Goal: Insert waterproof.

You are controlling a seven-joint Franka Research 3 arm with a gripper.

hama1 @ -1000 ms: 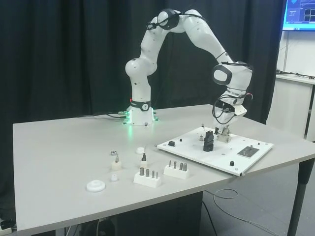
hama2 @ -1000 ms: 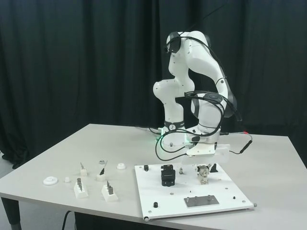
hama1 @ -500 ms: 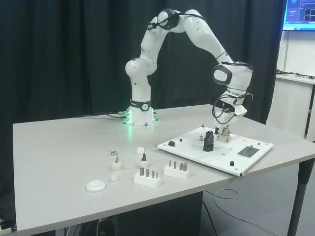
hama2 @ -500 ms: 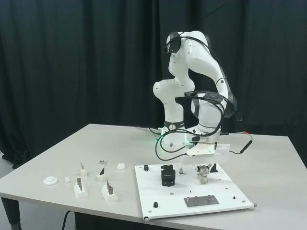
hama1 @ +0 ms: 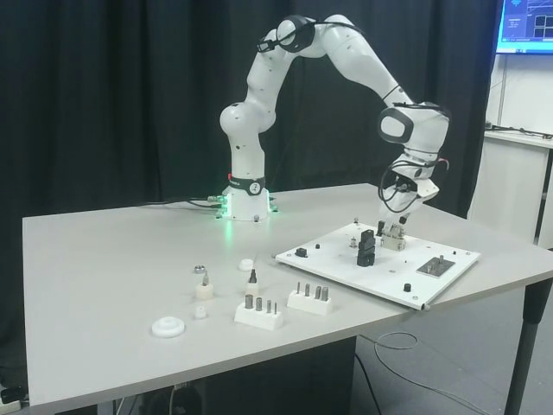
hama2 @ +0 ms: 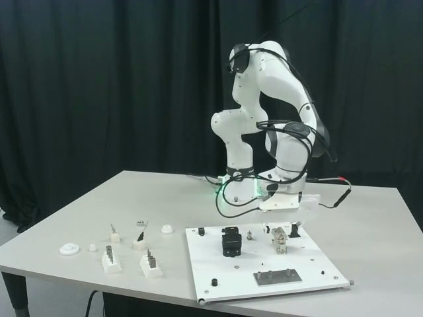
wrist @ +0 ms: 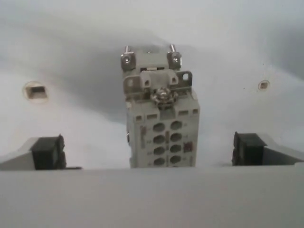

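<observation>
Connector [wrist: 162,130], grey with rows of round holes, stands upright on the white board [hama2: 310,261], seated in its mount. Gripper [wrist: 147,151] hangs just above it, fingers [wrist: 46,152] spread wide to either side, not touching, holding nothing. Black block [hama2: 230,241] stands nearby on the board.
</observation>
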